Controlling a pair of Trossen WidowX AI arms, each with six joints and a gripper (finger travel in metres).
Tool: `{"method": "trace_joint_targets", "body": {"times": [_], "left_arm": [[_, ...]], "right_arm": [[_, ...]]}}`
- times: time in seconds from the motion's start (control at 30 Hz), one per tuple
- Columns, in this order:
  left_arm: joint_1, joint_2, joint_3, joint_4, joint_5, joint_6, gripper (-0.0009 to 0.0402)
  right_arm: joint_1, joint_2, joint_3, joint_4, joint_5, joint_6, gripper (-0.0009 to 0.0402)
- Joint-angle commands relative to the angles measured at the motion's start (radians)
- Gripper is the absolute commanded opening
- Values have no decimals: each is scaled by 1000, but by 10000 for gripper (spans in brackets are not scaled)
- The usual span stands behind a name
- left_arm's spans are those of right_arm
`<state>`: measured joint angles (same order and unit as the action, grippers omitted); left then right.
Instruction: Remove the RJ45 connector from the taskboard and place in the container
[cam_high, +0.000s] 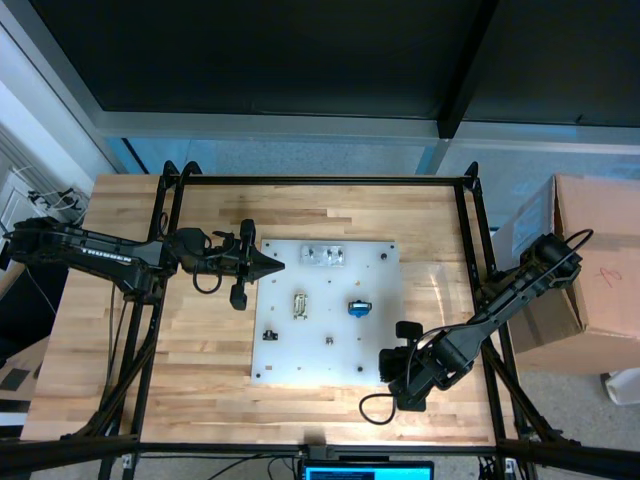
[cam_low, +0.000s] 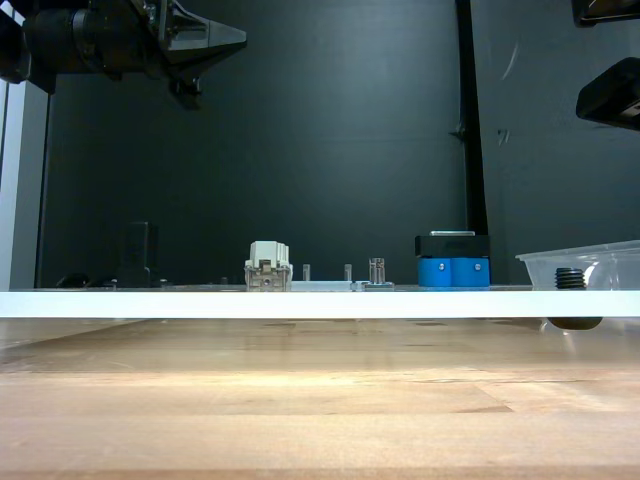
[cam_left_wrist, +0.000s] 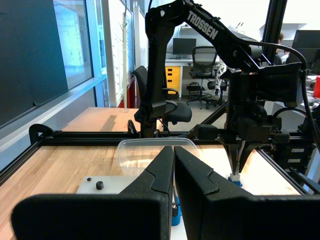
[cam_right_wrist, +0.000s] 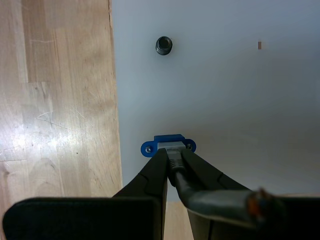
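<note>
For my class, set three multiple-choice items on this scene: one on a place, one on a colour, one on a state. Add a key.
1. Where is the left gripper?
A over the board's left edge
B at the board's right edge
C off the table

2. What colour is the mount at the right gripper's tips?
A red
B blue
C green

3. What is the right gripper's state?
A wide open
B shut on the connector
C out of sight

Key:
1 A: the high view shows it there, shut and empty.
2 B: the right wrist view shows blue.
3 B: its fingers press the connector's sides, over the board's near right corner. Whether the connector sits in the mount cannot be told.
</note>
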<state>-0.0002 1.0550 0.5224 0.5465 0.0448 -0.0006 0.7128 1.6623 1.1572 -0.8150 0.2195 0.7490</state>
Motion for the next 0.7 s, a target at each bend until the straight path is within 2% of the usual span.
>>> {"method": "trace_joint_targets", "body": {"times": [0.03, 0.7], "left_arm": [[0, 0, 0, 0, 0, 0, 0], [0, 0, 0, 0, 0, 0, 0]], "right_arm": [[-2, 0, 0, -2, -2, 3, 1], [-6, -56, 6, -2, 2, 3, 0]]}}
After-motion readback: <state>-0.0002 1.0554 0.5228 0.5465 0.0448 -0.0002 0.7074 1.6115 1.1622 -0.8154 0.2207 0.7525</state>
